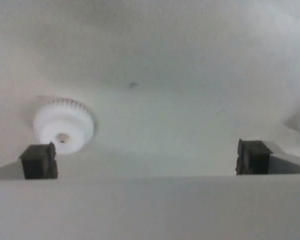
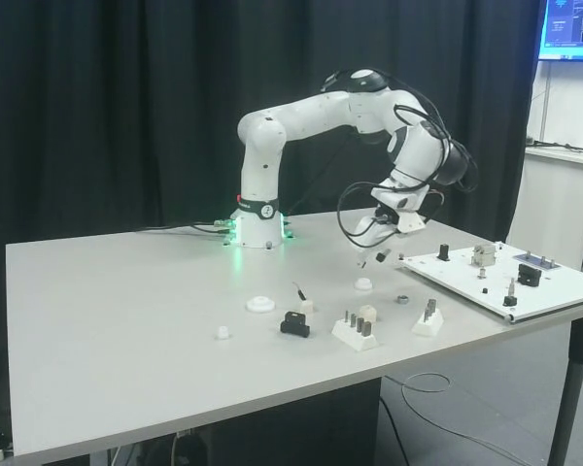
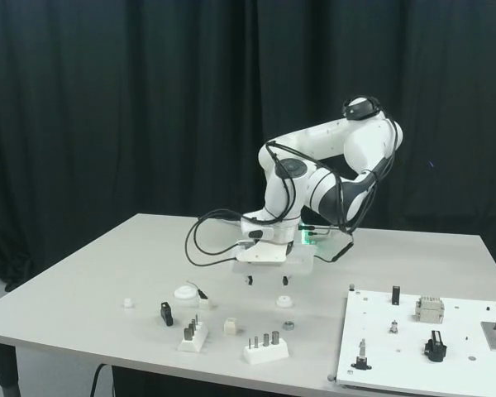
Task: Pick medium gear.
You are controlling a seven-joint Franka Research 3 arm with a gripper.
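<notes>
Just beside one of my black matt fingertips (image 1: 38,161), the white gear (image 1: 63,126) looks like smooth moulded plastic with fine teeth. The grey table (image 2: 117,311) beneath my pincer (image 1: 145,160) is matt and smooth. My arm's white shell (image 2: 301,115) is glossy plastic. Behind hangs a black cloth curtain (image 3: 107,99), matt and folded.

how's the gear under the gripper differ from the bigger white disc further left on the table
The gear looks smaller than the disc, which is wider and flatter. The gear sits just below the open gripper; the disc lies well away from it, near a black part. Both are white, round and flat on the table.
</notes>
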